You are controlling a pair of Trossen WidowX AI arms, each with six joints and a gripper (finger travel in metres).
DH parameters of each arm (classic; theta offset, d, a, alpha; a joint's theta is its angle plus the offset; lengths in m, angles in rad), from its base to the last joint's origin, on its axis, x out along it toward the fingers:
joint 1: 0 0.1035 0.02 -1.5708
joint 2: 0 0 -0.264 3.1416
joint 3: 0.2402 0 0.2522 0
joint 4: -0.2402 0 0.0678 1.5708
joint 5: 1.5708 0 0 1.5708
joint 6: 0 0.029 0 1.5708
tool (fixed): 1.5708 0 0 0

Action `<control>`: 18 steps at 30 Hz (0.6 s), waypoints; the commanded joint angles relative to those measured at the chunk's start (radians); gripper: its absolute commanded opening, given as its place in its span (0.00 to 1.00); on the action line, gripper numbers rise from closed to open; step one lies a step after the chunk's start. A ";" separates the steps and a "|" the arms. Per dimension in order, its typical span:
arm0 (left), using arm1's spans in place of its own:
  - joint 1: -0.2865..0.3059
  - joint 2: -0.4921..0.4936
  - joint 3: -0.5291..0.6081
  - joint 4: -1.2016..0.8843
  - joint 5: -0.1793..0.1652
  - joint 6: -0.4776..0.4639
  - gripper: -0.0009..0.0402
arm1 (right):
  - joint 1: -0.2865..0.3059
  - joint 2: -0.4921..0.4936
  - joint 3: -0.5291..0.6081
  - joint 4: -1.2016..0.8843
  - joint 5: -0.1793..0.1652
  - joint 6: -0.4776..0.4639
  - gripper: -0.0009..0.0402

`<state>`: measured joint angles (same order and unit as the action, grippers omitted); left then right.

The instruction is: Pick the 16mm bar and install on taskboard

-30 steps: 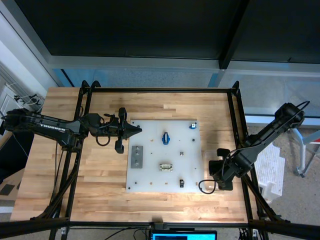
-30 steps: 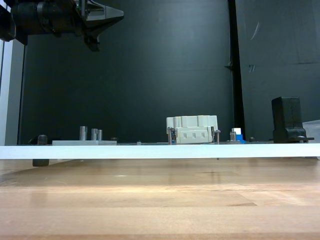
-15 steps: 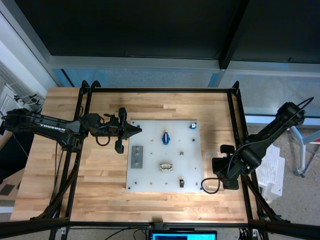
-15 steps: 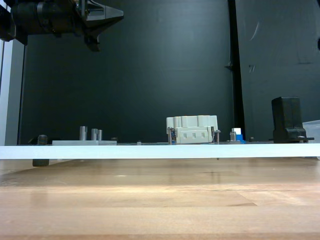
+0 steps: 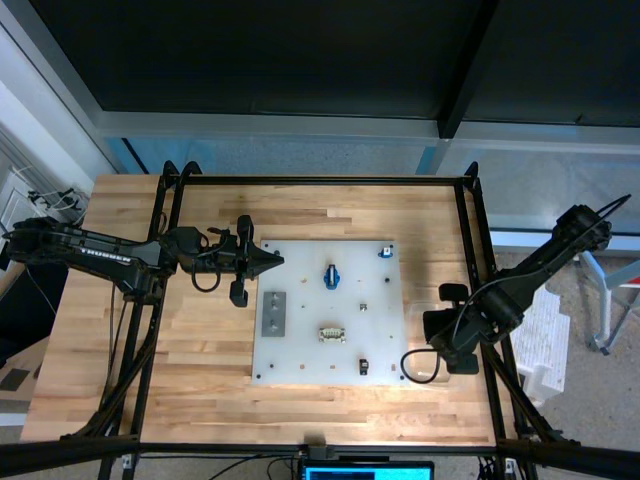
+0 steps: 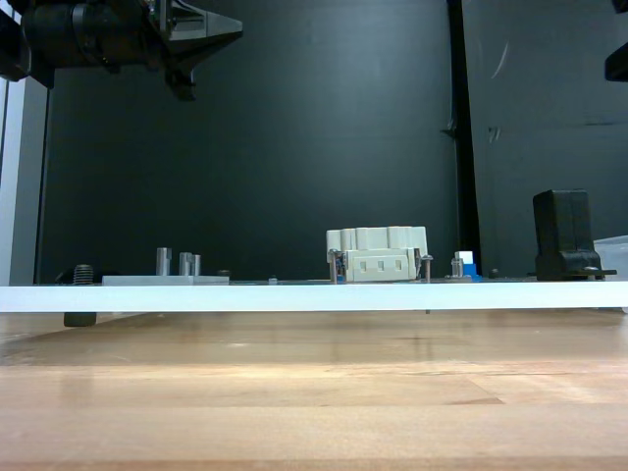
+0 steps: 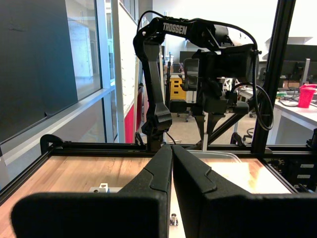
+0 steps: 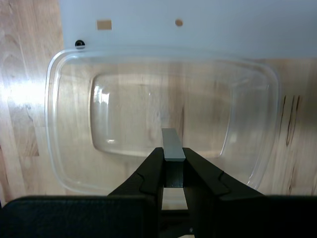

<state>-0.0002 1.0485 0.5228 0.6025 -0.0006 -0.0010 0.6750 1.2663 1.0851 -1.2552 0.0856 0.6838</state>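
The right gripper (image 8: 173,159) hangs over the clear tray (image 8: 58,124) just off the taskboard's (image 5: 300,345) right edge, its fingers clamped on the 16mm bar (image 8: 173,145), whose long axis runs out past the fingertips in line with the gripper. The board lies to the left of the bar, and the grey block (image 5: 273,314) with holes sits at its far-left side, so the carry likely crosses the whole board. The left gripper (image 7: 172,148), fingers pressed together and empty, hovers high over the board's far-left corner.
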 commanded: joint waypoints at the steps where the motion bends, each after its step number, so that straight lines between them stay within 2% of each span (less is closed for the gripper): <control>1: 0.000 0.000 0.000 0.000 0.000 0.000 0.02 | -0.024 0.013 0.000 0.026 0.000 -0.039 0.02; 7: 0.000 0.000 0.000 0.000 0.000 0.000 0.02 | -0.056 0.077 0.052 0.029 -0.001 -0.146 0.02; 18: 0.000 0.000 0.000 0.000 0.000 0.000 0.02 | -0.057 0.216 0.192 0.024 0.000 -0.395 0.02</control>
<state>-0.0002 1.0489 0.5224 0.6025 -0.0006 -0.0010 0.6174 1.4635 1.2579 -1.2327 0.0856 0.3168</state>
